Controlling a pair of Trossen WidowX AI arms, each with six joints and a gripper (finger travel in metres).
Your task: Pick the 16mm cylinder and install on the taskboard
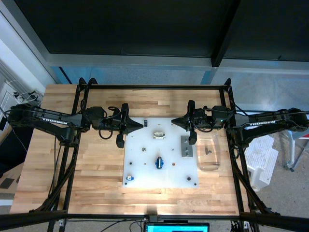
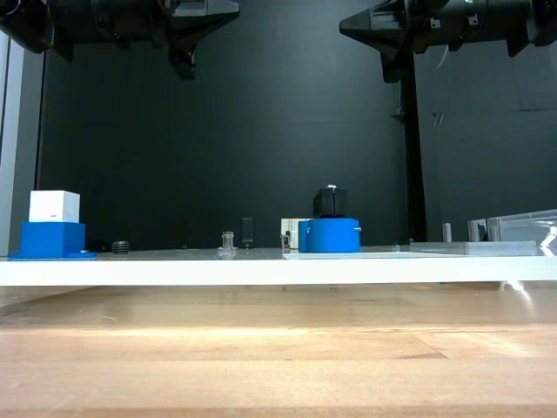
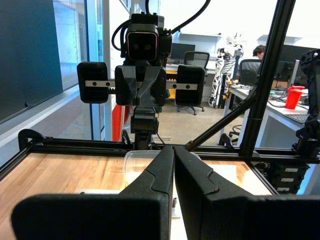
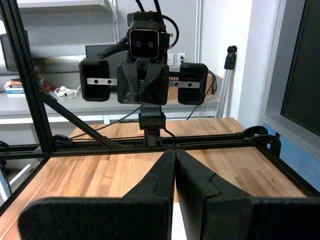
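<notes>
1. Hovering high above the pale wooden tabletop (image 1: 96, 169), the left end effector (image 1: 119, 140) hangs over the left edge of the flat white square taskboard (image 1: 145, 176). Its black fingers (image 3: 160, 170) are pressed together with nothing between them.
2. The right end effector (image 1: 192, 137) hangs above the rectangular grey metal block (image 1: 186, 146) on the board's right side. It is likewise closed tight and empty.
3. The tiny silvery-grey metal 16mm cylinder (image 1: 208, 151) appears to be the small peg inside the clear plastic tray (image 1: 211, 167), just beside the taskboard's right edge. It is too small to identify with certainty.
4. By my judgement the pick has not begun, and the right arm is the nearer one to the tray.
5. Closed fingers coming down would push or topple the peg instead of straddling it, so they need to part first.
6. The tray walls stand close around the peg. A finger catching the rim could drag the light tray across the tabletop.
7. A peg far smaller than a finger can twist or slip in the grip, and a tilted peg would likely jam at its hole.
8. The board has several small holes near the round blue fitting (image 1: 159, 163), so aiming at the wrong one is a real risk
</notes>
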